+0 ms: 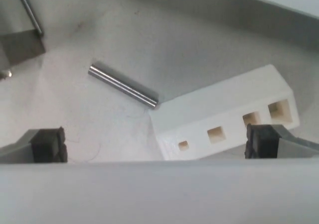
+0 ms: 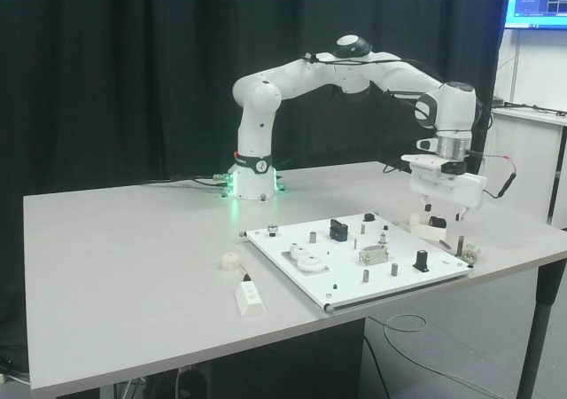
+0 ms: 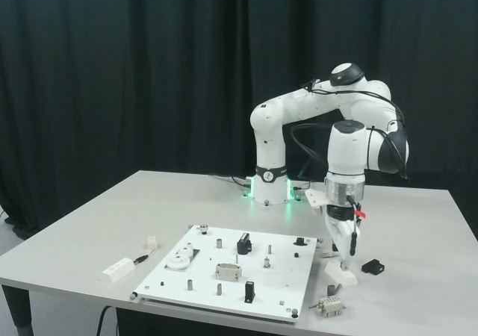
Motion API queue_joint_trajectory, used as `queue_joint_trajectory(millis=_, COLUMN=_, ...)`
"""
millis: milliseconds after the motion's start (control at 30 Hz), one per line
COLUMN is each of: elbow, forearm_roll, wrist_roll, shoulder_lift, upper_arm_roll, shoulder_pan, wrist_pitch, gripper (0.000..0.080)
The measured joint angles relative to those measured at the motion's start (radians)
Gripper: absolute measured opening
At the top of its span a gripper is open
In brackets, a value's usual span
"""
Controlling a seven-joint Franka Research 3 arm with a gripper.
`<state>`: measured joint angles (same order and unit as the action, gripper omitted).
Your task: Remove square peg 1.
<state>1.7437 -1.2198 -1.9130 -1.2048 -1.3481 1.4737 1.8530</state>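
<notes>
Right then, gripper (image 1: 154, 147) hung open over the grey table (image 1: 99, 30), pads (image 1: 49, 144) spread wide w/ nothing between them. Below it, in the wrist view, a white block (image 1: 224, 109) w/ four square holes sat right of centre, and a grey peg (image 1: 123, 85) lay flat on the table at upper left of centre, one end just beside the block's corner. All four holes looked empty, so the peg seemed already out, tho whether it was square peg 1 couldn't be told. In the first room view the arm (image 2: 354, 71) reached to the right edge of the frame, past the white board (image 2: 354, 257). Risks, as I judged them: closing now would grab air or catch the block's end; a descent might nudge the peg & roll it off, or shove the block.
</notes>
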Motion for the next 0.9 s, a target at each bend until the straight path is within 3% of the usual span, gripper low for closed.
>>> queue_joint_trajectory(millis=900, elbow=0.000, forearm_roll=0.016, wrist_roll=0.000, shoulder_lift=0.000, upper_arm_roll=-0.019, shoulder_pan=-0.001, wrist_pitch=0.002, gripper=0.0800)
